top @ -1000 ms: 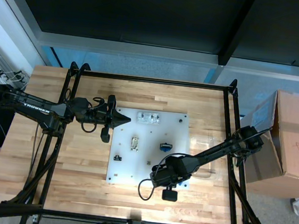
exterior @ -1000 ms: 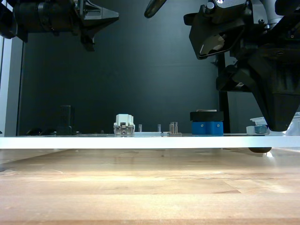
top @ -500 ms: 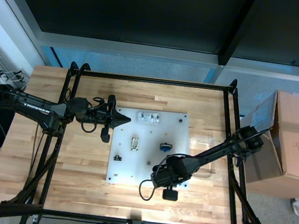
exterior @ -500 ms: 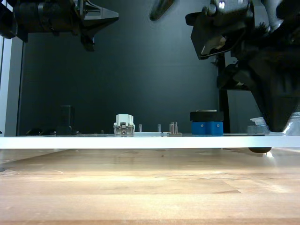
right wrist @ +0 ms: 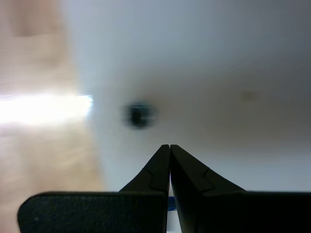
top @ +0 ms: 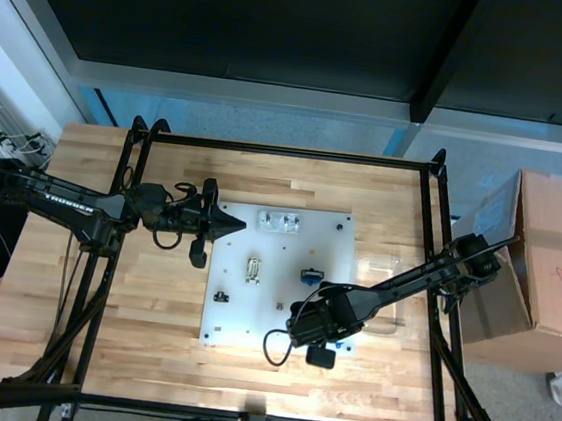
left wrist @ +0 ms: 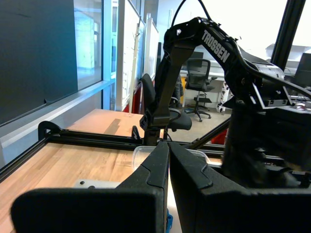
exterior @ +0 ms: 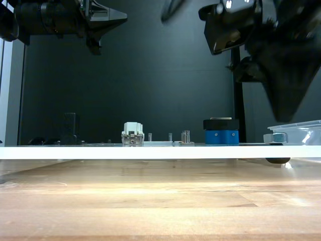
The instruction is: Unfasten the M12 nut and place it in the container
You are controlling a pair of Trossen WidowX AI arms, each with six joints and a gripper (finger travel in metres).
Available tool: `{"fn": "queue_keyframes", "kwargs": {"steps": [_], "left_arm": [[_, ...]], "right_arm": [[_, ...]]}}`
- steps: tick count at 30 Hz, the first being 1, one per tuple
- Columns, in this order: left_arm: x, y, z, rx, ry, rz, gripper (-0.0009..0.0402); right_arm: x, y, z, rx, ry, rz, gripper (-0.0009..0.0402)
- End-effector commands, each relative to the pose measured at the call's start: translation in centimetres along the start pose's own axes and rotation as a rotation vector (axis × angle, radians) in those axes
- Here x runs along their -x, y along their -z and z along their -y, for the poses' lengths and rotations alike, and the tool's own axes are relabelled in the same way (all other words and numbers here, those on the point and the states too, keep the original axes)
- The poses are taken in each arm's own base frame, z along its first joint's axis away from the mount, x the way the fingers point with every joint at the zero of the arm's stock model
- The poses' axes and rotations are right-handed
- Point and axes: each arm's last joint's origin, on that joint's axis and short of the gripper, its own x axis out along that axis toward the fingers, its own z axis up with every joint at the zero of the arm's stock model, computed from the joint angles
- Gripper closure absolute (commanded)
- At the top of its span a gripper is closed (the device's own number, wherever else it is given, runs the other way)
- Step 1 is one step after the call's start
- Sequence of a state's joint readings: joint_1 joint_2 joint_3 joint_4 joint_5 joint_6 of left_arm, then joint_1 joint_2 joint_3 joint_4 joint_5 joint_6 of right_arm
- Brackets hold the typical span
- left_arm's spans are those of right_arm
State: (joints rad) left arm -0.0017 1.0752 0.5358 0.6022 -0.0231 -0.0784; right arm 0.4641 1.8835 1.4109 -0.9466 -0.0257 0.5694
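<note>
The right tool (right wrist: 169, 148) hangs above the near right part of the white board (top: 250, 313), its fingers pressed together with nothing between them. The silver nut (exterior: 275, 137) sits low at the board's near right edge, in front of the clear container (exterior: 300, 125). The right arm hides that spot from above, so I cannot tell whether it is on its stud. The left tool (top: 231, 224) hovers high over the board's far left edge, fingers pressed together, holding nothing.
</note>
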Motion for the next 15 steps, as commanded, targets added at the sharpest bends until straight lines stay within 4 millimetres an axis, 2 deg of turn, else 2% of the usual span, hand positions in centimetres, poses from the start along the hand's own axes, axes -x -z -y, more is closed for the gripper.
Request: {"fn": "queue_keyframes", "kwargs": {"steps": [1, 4, 15], "left_arm": [[0.0, 0.0, 0.0, 0.0, 0.0, 0.001, 0.0393], [0.0, 0.0, 0.0, 0.0, 0.0, 0.0, 0.0393], [0.0, 0.0, 0.0, 0.0, 0.0, 0.001, 0.0393]], "right_arm": [[0.3, -0.1, -0.5, 0.005, -0.117, -0.016, 0.0393], [0.3, -0.1, -0.6, 0.007, -0.129, -0.021, 0.0393], [-1.9, -0.6, -0.7, 0.012, -0.096, -0.025, 0.0393]]}}
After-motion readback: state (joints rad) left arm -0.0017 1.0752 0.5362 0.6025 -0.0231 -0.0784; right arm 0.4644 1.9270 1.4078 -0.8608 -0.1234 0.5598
